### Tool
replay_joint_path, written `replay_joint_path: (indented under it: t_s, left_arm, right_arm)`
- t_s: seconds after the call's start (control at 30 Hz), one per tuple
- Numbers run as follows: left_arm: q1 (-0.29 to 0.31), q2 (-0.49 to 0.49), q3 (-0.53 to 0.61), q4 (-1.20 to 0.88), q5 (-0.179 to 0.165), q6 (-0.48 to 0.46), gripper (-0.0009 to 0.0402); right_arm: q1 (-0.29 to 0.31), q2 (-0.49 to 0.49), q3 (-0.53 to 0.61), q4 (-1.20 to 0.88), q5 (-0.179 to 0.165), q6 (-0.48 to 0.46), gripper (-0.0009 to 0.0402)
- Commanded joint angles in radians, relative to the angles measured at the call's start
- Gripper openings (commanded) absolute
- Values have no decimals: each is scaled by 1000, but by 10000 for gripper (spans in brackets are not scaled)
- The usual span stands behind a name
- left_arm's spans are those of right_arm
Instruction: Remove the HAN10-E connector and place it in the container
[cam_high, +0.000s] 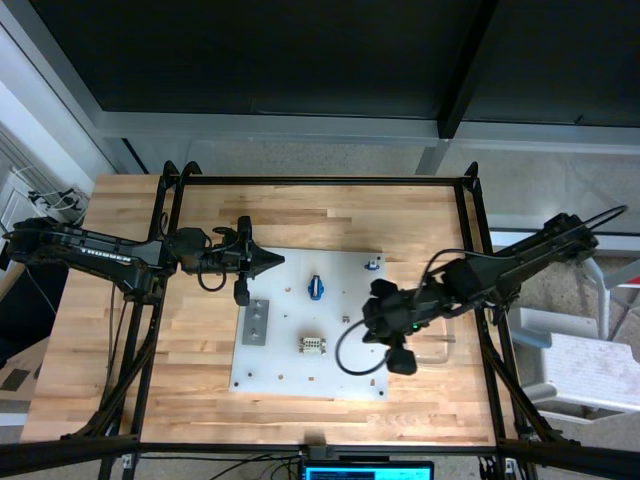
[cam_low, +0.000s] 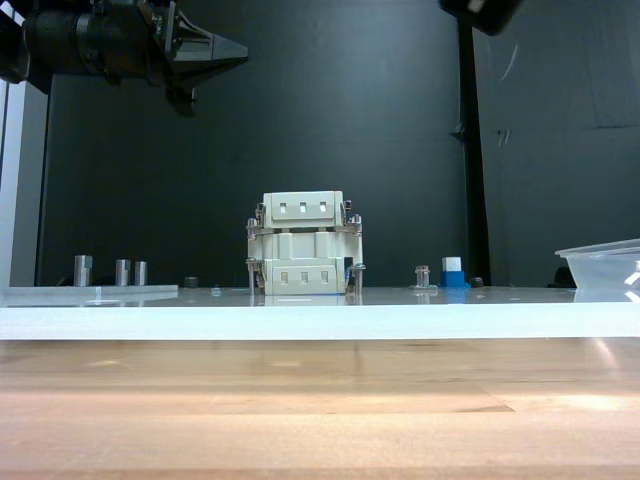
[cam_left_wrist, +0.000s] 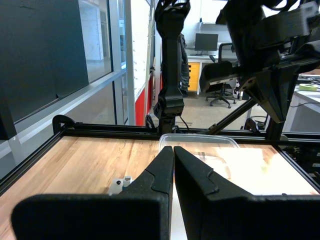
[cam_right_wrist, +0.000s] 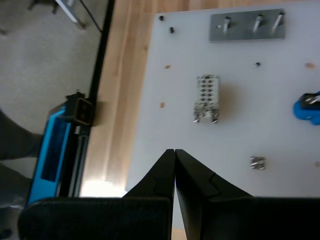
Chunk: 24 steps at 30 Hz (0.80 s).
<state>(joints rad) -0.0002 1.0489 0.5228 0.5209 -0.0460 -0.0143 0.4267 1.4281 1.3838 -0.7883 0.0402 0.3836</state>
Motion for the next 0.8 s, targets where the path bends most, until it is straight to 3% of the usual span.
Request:
replay_joint_path:
  t_s: [0.03, 0.37, 0.57, 0.8]
  left_arm:
    - [0, 0, 0, 0, 0, 0, 0]
    - [0, 0, 0, 0, 0, 0, 0]
    - [0, 0, 0, 0, 0, 0, 0]
    - [0, 0, 0, 0, 0, 0, 0]
  right_arm:
    - [-10, 50, 82, -44, 4, -37, 0]
    - [-35, 119, 182, -93, 30, -60, 0]
    - [-39, 122, 180, -80, 82, -72, 0]
    - [-40, 122, 179, -60, 84, -75, 0]
